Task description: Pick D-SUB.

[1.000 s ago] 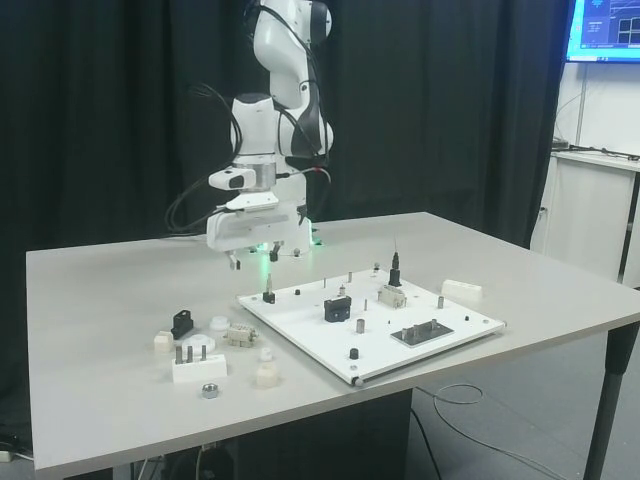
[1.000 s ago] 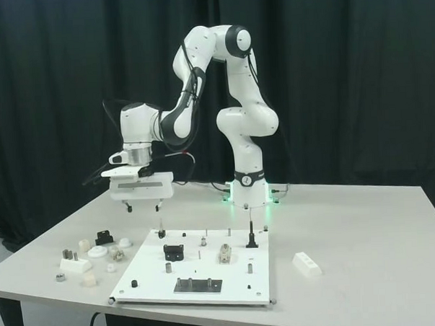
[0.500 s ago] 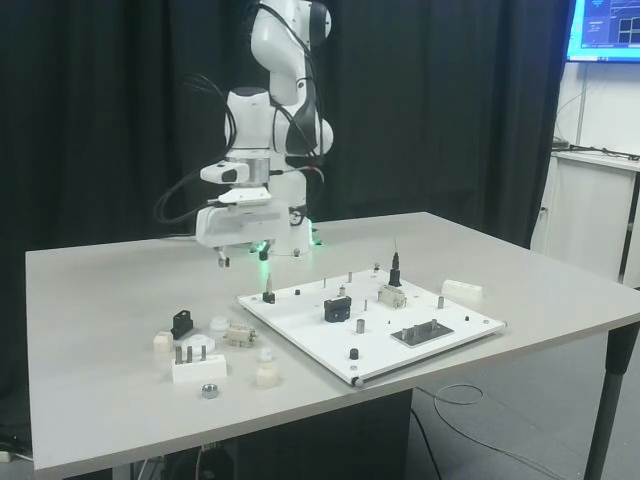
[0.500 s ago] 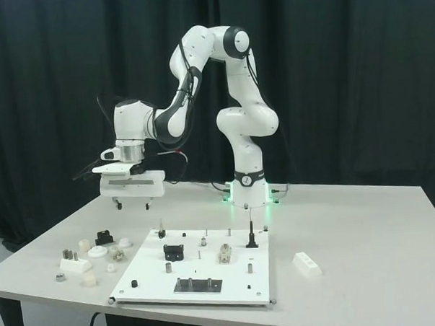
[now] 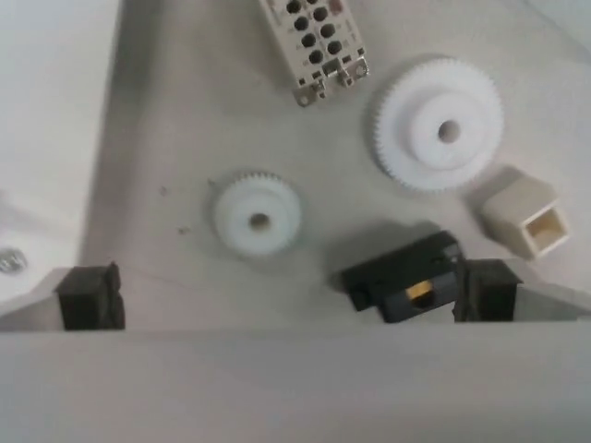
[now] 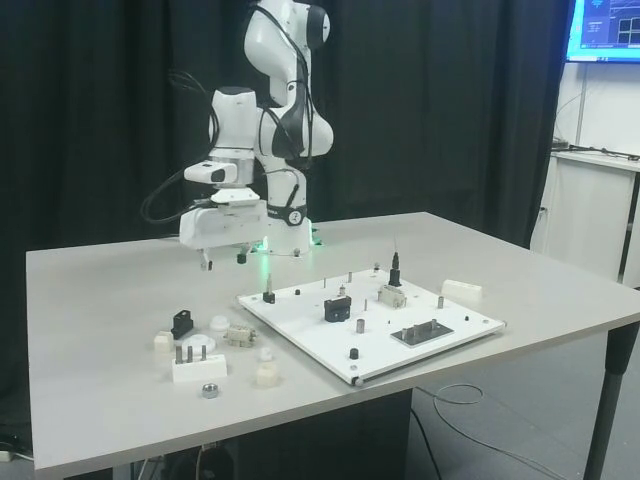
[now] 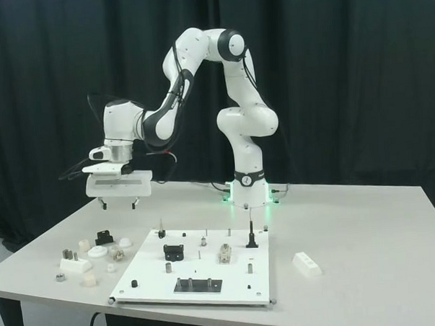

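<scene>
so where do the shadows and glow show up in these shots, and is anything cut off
Wrist view: the black clip throws a soft shadow on the table, and the connector is cut off at the picture's edge, with the gripper open above. First room view: a green glow at the arm's base, and a lit screen in the corner. Second room view: the same green glow at the base, against black curtains.

Two distant room cameras face the white jointed arm [image 6: 270,110] and grey table [image 7: 365,236] from different sides, while the wrist camera looks closely down at small tabletop parts.
</scene>
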Motion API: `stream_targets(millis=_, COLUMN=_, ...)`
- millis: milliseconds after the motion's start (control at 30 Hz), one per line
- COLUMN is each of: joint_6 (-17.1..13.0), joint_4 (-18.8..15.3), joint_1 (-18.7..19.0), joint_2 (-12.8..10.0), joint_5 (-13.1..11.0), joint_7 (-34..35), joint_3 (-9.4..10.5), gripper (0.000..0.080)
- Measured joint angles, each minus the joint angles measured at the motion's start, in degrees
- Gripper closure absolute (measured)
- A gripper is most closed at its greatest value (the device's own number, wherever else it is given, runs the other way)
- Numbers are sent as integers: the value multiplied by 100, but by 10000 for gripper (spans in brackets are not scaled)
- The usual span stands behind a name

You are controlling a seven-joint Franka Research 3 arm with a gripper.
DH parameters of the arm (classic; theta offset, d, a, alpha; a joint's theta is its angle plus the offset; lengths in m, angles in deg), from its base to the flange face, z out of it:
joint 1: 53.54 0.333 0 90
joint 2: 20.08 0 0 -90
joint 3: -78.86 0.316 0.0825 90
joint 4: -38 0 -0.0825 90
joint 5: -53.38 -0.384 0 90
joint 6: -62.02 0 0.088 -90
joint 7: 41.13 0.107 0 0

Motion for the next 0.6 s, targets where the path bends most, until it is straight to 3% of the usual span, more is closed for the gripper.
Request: stream_targets(millis=600, joint_6=0, joint_4=246, joint_1=-439, joint_2=-295, joint_5=-12, joint_7=-1893, joint_3=-26, gripper=3)
